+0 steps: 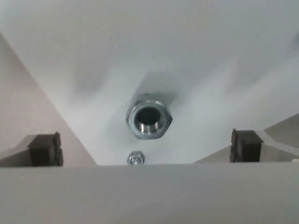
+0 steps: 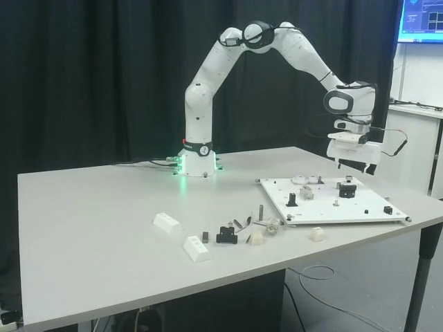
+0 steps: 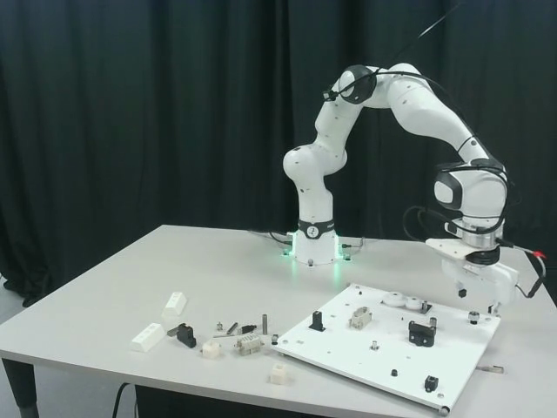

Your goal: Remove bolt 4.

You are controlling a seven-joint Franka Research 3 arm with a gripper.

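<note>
The bolt (image 1: 149, 121) stands upright on the white board (image 1: 196, 70), its long axis vertical, its hollow hexagonal head facing straight up at the wrist camera. A smaller screw (image 1: 135, 159) sits just beside it. The tool (image 1: 145, 147) hangs above with its fingers (image 1: 45, 149) spread wide and holding nothing, the bolt between them and clear of both. In the room views the board (image 3: 348, 353) lies near the desk's (image 2: 90, 207) corner, and the tool (image 3: 477, 300) hovers over the board's far edge. No writing is readable.
</note>
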